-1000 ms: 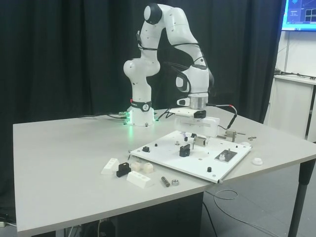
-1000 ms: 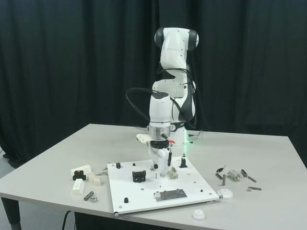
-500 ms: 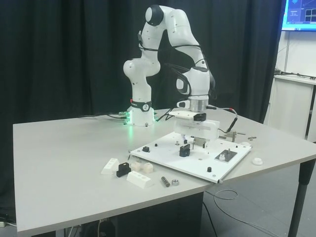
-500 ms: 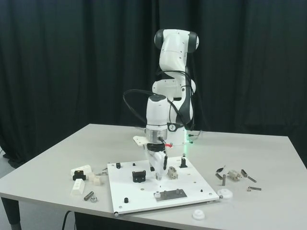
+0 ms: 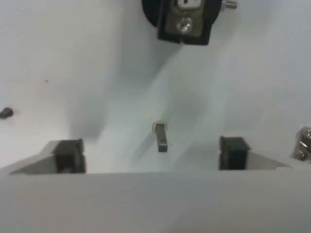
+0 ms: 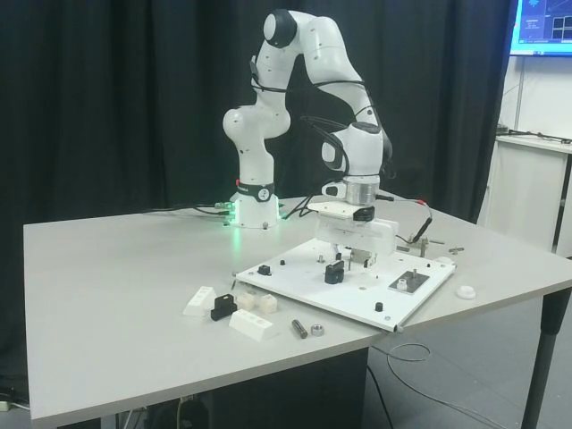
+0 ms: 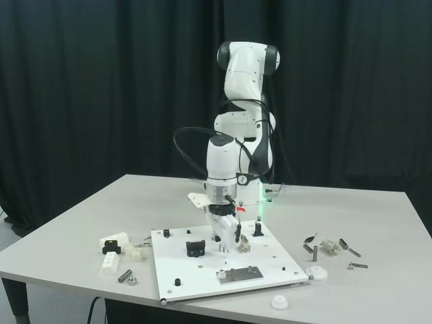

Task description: Remove square peg 1.

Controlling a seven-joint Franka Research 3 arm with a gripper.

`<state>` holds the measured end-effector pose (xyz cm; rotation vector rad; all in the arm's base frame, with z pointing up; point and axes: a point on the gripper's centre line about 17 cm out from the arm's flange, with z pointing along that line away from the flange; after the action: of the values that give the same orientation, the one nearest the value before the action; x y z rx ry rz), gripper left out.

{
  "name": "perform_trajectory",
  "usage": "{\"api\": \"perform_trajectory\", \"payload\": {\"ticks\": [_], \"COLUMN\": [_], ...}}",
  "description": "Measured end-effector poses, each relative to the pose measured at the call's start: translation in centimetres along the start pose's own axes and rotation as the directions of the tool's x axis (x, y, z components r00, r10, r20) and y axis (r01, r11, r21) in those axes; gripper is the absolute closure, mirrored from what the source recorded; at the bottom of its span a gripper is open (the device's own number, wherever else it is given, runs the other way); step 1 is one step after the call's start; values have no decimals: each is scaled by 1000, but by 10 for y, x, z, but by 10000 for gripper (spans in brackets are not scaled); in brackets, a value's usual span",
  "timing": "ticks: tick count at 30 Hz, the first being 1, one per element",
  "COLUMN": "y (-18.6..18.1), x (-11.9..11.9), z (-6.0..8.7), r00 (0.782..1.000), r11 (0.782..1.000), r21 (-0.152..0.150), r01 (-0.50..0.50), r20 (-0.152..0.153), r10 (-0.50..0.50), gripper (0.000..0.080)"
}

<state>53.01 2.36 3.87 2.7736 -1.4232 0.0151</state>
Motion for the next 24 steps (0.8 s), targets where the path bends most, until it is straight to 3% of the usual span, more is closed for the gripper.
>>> {"api": "perform_trajectory", "payload": {"ticks": [8, 9, 14, 15, 21, 22, 24], "y": [-1, -1, 2, 2, 5, 5, 5], "x": [1, 1, 6, 7, 11, 11, 11], "z": [-1, -1, 1, 1, 5, 5, 5], "r00": [1000, 1000, 1000, 1000, 1000, 1000, 1000], "r11": [1000, 1000, 1000, 1000, 1000, 1000, 1000], "r21": [2, 2, 0, -1, -5, -5, -6], "r01": [-1, -2, -10, -13, -25, -26, -27], "r20": [-1, -1, -1, -1, 2, 2, 3], "r10": [1, 2, 10, 13, 25, 26, 27], "gripper": [112, 468, 468, 656, 656, 766, 766]}}
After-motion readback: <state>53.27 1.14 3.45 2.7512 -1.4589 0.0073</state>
